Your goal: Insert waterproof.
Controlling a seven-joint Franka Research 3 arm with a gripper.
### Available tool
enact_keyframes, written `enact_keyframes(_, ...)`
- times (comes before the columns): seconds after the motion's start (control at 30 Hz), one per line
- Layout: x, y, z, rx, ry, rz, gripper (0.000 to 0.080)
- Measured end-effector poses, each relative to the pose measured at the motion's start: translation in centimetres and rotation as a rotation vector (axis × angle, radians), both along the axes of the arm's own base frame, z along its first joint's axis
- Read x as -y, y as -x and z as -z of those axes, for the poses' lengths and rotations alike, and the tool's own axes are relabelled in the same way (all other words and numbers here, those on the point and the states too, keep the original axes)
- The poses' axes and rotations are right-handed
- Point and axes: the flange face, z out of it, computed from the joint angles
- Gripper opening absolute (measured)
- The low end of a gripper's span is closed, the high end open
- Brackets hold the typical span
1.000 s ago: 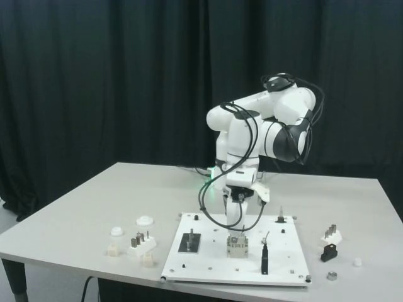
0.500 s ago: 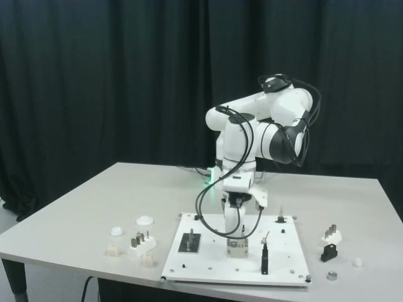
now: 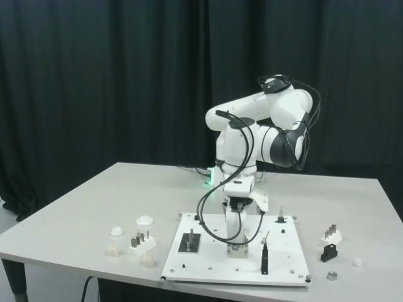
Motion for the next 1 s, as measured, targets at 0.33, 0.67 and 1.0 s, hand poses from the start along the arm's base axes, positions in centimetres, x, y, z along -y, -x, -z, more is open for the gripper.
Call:
enact_keyframes(0.33,0.03,-0.1,-0.02,0.009,0.003,0.003,0.08)
enact_keyframes(0.67,0.14,-0.24,0.04,0.019,0.004,0.016,0.08)
enact_keyframes(1.0,0.24,-0.33,0.22,0.025,0.0,0.024,0.08)
